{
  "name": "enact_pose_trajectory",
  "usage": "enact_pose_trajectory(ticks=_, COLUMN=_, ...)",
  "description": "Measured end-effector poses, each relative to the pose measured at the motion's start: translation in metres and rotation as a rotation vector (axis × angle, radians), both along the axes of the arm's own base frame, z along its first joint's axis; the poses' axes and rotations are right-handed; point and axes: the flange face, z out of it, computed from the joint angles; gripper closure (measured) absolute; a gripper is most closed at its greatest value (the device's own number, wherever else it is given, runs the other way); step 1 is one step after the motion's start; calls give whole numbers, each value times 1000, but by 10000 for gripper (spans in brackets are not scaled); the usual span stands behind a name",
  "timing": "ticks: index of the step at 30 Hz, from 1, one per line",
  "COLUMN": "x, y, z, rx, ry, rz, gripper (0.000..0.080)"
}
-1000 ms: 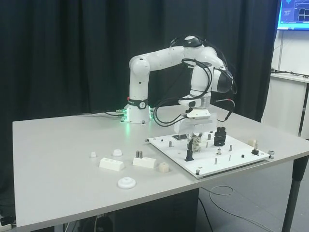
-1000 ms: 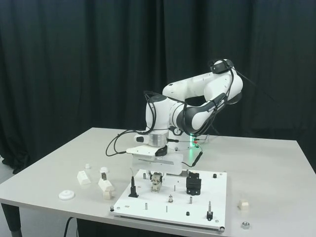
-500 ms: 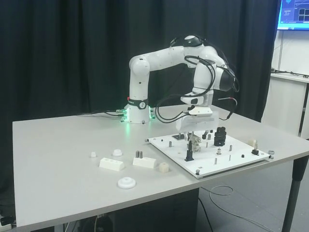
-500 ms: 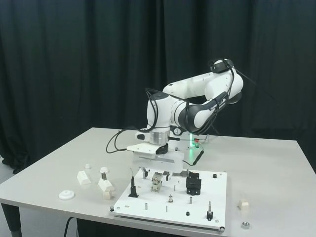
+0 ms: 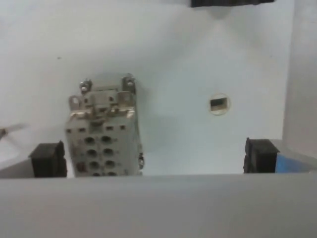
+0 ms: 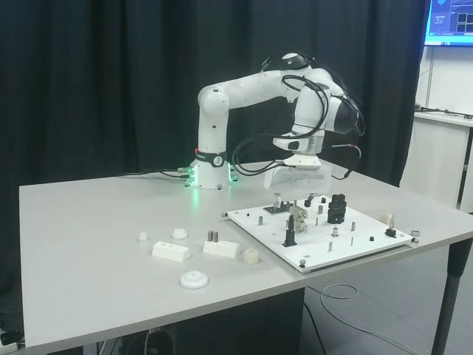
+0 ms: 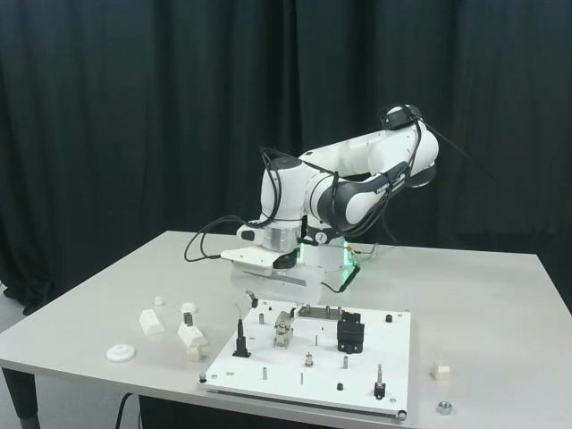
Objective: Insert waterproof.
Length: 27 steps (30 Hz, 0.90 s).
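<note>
Gripper (image 6: 295, 197) now higher than a second ago: then it sat low over the white board (image 7: 393, 357), now it hangs clear above. In the wrist view the black fingertips (image 5: 48, 159) stand wide apart with nothing between them, released. The waterproof connector (image 5: 104, 134), a grey multi-pin block, stands upright on the board (image 5: 178, 69) between and beneath the fingers; same spot as before (image 7: 284, 331). Black block (image 7: 349, 332) beside it unchanged.

waterproof connector (image 5: 103, 131) on white board (image 5: 188, 59) | fingertips (image 5: 48, 159) apart | small hole (image 5: 218, 103), perhaps
</note>
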Motion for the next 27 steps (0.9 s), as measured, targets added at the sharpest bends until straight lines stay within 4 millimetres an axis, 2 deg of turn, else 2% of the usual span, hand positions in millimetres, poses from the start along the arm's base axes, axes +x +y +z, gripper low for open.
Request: enact_pose_trajectory(ticks=27, x=-1, y=-24, z=1, rx=-15, ry=14, rz=-19, gripper=3)
